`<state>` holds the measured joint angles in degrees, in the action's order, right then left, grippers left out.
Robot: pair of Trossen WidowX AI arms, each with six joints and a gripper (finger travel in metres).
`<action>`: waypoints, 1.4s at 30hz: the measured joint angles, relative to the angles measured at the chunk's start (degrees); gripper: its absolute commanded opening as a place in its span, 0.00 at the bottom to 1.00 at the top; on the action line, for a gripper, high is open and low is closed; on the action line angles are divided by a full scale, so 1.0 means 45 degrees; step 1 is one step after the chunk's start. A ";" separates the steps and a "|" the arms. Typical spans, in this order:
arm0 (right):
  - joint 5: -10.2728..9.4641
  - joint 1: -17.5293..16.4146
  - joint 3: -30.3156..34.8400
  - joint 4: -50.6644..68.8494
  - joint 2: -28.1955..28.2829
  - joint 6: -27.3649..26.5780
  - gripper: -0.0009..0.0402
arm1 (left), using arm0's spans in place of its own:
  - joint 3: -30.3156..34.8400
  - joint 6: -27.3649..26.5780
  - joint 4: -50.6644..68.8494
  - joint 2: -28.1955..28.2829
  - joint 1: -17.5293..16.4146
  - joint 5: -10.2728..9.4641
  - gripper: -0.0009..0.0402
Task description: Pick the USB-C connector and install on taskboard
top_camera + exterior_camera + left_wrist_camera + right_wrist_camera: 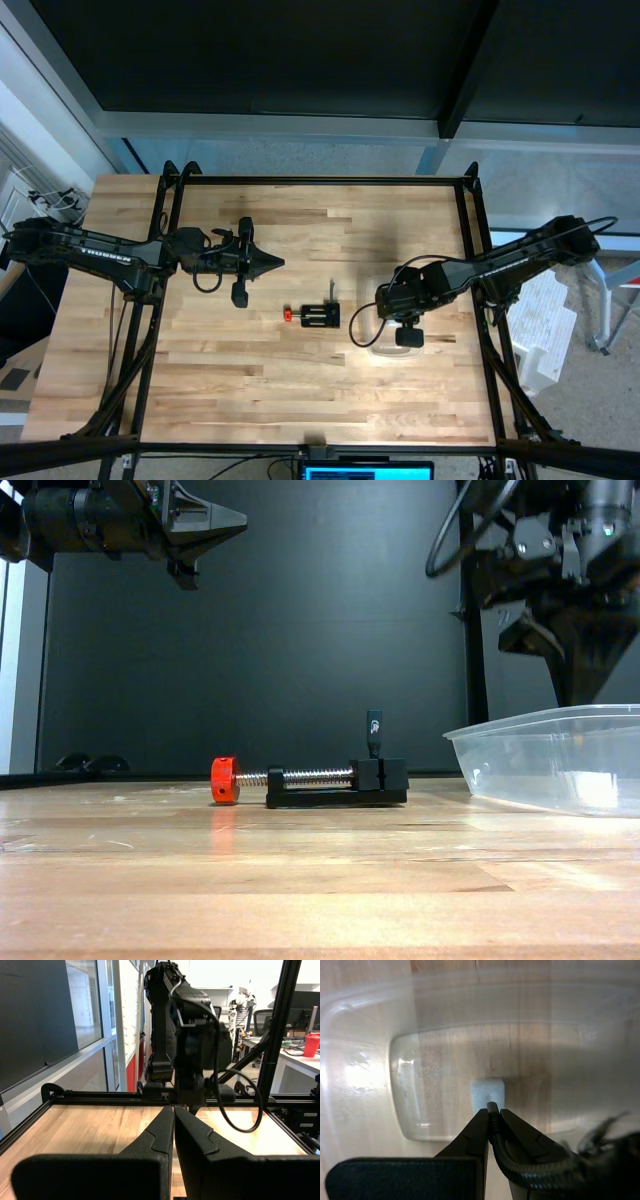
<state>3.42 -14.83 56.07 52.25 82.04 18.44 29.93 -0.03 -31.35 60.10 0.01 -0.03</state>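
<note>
Connector (pixel 492 1107): small dark plug clamped between the right gripper's (pixel 492 1113) fingers (pixel 477 1127), tip poking just past the fingertips, ribbed black cable (pixel 516 1170) trailing back along the gripper. It hangs over the clear tray (pixel 365 997), just above a white cube (pixel 487 1091) on the tray floor; can't tell if it touches the cube. In the high view the right gripper (pixel 398 322) is over the tray at the right of the counter (pixel 250 370), pointing down. Taskboard (pixel 335 786) lies left of the tray, well apart from the connector, flat on the counter, with a red knob (pixel 225 780) at its left end and a dark upright pin (pixel 373 731) near its right end. Left gripper (pixel 174 1111): fingers together, nothing held, raised above the counter at the left, far of the taskboard, pointing right.
</note>
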 measured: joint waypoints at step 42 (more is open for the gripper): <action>0.0724 0.0685 0.6305 0.2866 0.3206 -0.0214 0.02 | 0.0005 -0.0005 0.0000 0.0000 0.0000 -0.0005 0.02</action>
<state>6.68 -11.75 84.44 65.14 96.47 17.47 29.95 -0.05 -31.35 60.10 0.01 -0.05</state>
